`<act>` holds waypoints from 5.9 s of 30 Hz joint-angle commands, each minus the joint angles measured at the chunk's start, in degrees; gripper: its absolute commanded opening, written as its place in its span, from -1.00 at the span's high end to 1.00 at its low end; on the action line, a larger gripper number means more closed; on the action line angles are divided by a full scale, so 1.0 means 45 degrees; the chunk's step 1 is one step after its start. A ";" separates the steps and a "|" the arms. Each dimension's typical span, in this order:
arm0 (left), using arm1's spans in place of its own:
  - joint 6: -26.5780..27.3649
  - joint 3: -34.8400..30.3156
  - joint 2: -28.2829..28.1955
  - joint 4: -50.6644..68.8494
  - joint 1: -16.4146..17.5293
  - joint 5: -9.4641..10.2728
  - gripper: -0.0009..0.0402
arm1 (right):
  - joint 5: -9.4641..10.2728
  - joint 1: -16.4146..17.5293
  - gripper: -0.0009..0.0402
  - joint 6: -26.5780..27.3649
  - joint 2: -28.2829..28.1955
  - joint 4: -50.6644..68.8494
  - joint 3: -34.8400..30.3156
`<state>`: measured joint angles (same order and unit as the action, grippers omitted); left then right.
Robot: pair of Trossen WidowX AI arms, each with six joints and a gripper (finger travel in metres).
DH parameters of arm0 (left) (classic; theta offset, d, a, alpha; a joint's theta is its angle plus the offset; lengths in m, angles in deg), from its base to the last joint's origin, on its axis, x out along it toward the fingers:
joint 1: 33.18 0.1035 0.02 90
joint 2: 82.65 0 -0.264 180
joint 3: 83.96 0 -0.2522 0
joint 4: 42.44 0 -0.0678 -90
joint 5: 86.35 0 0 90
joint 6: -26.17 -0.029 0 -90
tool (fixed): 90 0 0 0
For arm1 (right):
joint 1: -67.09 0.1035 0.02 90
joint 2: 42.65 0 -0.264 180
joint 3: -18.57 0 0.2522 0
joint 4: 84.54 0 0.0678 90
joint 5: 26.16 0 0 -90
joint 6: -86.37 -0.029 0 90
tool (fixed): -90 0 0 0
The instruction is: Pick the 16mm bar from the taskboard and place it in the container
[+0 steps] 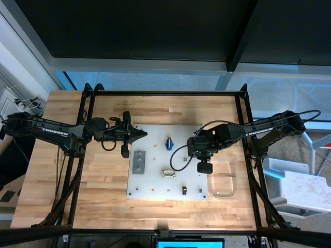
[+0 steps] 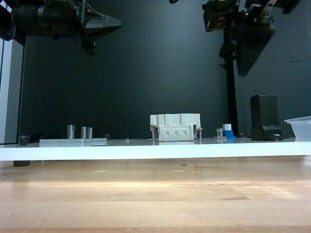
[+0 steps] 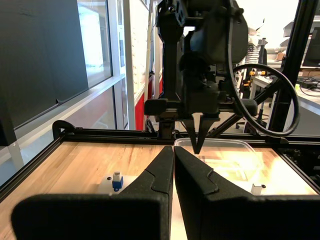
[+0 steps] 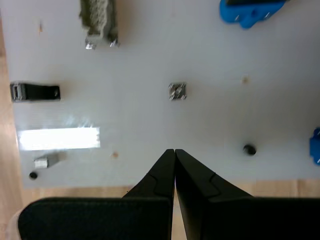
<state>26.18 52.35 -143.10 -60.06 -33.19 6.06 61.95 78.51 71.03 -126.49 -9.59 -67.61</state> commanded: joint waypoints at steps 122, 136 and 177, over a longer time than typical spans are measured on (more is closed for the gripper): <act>0.0000 -0.0005 -0.0005 -0.0005 0.0005 0.0000 0.96 | -0.0675 0.5314 -0.11 -0.4493 -0.3755 -0.2652 0.0559; 0.0000 -0.0005 -0.0010 -0.0005 0.0005 0.0000 0.96 | -0.0675 0.5387 -0.11 -0.4498 -0.3798 -0.2909 0.0753; 0.0000 -0.0005 -0.0005 -0.0005 0.0000 0.0000 0.96 | -0.0675 0.5474 0.69 -0.4503 -0.3827 -0.3143 0.0772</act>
<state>26.18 52.33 -143.12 -60.08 -33.19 6.06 59.02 103.12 50.79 -143.69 -23.74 -64.11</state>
